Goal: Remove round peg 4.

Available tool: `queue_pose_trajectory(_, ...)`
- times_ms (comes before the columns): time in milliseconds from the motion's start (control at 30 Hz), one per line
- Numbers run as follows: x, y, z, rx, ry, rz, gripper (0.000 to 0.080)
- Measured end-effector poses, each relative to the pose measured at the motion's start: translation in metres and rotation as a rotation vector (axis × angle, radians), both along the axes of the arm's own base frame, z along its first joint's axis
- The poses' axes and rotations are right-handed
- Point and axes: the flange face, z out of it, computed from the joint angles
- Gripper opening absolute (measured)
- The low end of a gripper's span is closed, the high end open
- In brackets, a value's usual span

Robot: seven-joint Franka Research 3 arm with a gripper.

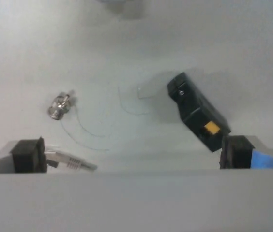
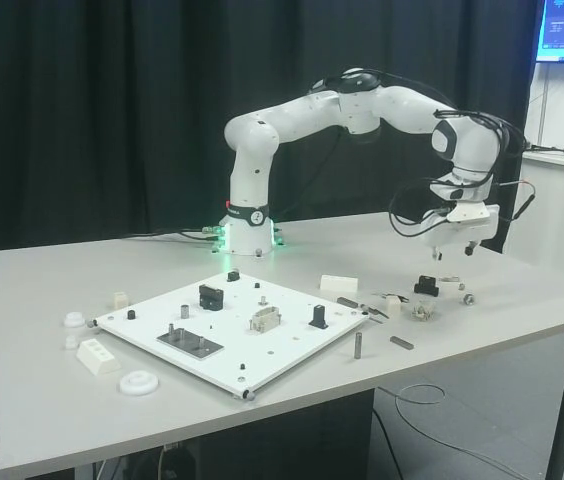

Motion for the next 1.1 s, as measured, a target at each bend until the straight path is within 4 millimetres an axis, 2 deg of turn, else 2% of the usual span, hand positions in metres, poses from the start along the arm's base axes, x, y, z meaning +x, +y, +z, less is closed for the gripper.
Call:
queue_pose_trajectory(267,0.009,-0.021,0.009,-0.051,-0.015,0.038,0.08)
queue_pose_trajectory(533,0.022,-0.063,0.018,-0.127,-0.017,0.085,0.08)
queue_pose_trajectory(900,0.037,-0.149,0.027,-0.187,0.008,0.116,0.08)
queue_pose_trajectory(1100,0.038,-0.207,0.032,-0.197,0.034,0.135,0.08)
